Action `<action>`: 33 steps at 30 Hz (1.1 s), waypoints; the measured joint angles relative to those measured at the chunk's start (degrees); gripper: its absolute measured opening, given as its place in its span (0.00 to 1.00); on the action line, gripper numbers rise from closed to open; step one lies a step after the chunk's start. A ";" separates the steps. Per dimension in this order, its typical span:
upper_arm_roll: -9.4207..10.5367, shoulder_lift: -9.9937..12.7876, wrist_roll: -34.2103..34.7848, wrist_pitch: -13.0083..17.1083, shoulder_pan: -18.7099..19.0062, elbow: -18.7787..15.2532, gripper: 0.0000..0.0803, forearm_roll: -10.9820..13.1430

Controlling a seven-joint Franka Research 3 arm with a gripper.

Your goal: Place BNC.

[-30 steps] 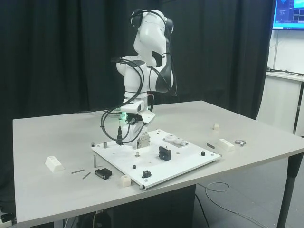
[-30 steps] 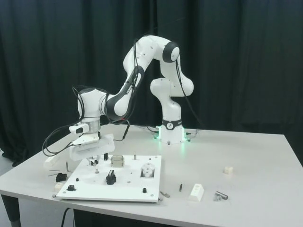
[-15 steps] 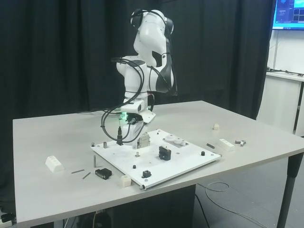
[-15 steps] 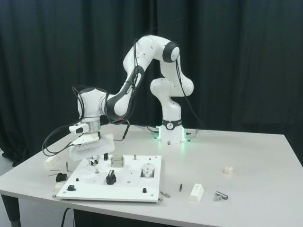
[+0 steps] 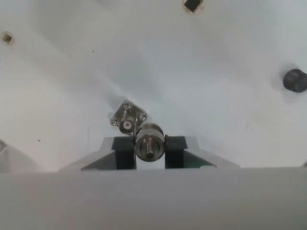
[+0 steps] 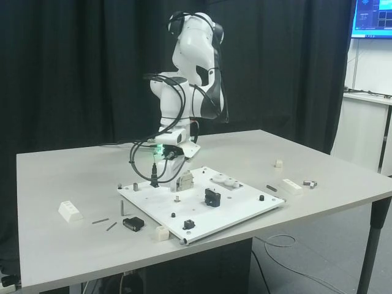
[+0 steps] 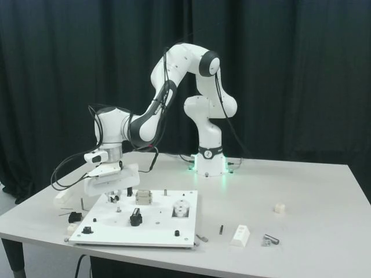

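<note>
I keep the gripper (image 5: 149,149) clamped on the BNC plug (image 5: 148,143), just beside the flanged socket (image 5: 127,117) on the white board (image 5: 206,86). I centre it over that socket before lowering.

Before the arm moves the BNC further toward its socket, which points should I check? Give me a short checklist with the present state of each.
1. BNC plug held between the jaws: ok.
2. Plug centred over the BNC socket: not ok, it sits beside it.
3. Socket opening free of obstruction: ok.
4. Plug axis upright: cannot tell.
5. Gripper over the white board: ok.
6. Height left above the socket: cannot tell.
</note>
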 joint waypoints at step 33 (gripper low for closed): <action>-4.65 1.91 -3.13 0.74 -8.76 5.27 0.15 -3.83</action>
